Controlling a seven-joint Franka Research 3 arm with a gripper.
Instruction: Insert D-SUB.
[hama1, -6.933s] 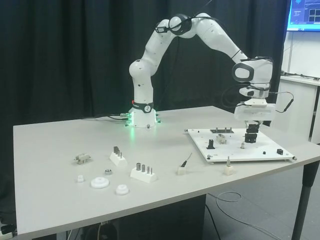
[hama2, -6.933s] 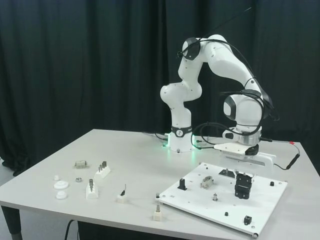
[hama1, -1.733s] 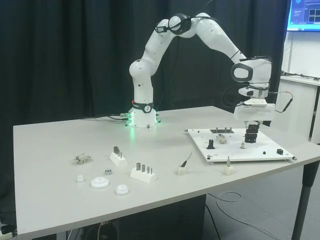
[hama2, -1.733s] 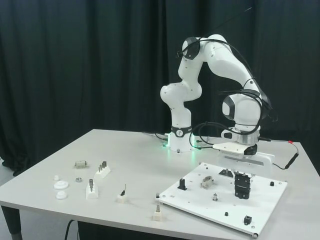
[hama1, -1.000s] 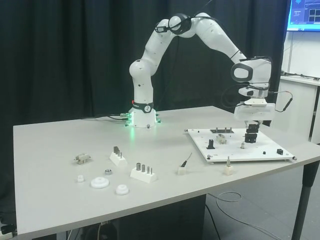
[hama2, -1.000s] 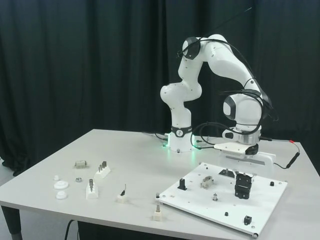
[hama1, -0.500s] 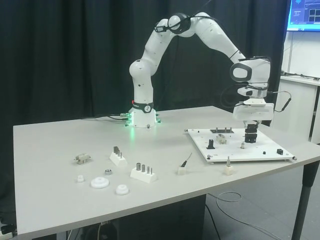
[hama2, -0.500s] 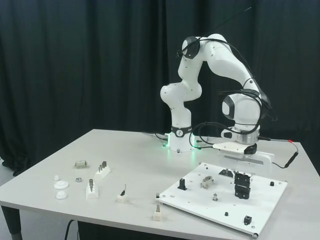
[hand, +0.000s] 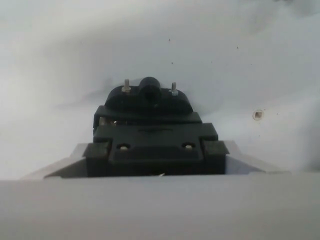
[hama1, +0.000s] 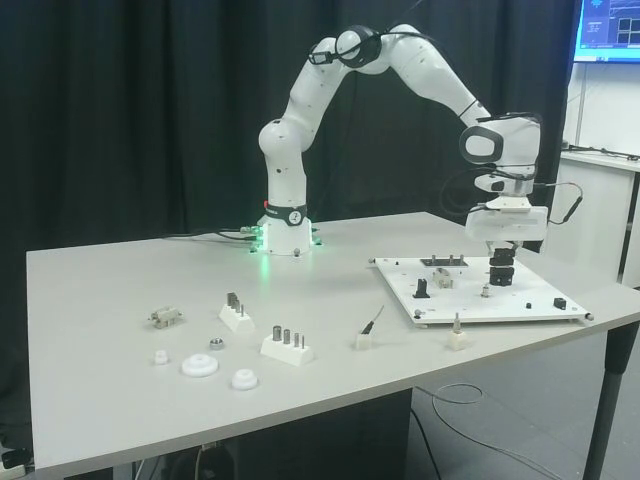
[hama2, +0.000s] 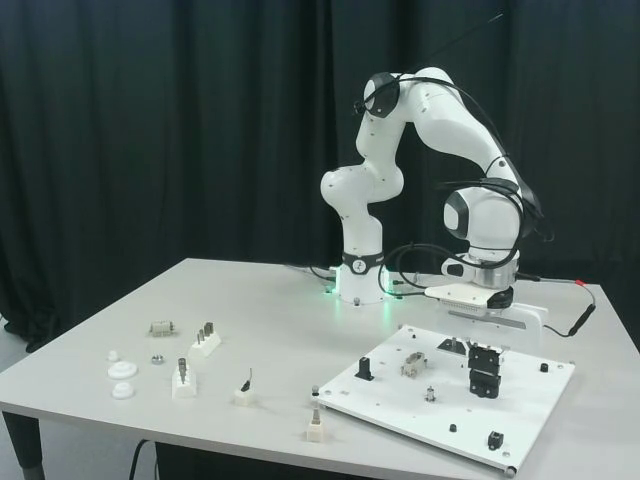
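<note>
Gripper (hama2: 484, 385) hangs low over the white board (hama2: 530, 415), clamped on the black plug (hand: 152, 145). Plug sits right between the fingertips, its lower end at or just above the board; contact unclear. Beyond the gripper, small white blocks (hama1: 288, 348) lie well apart on the grey surface (hama1: 120, 300).
</note>
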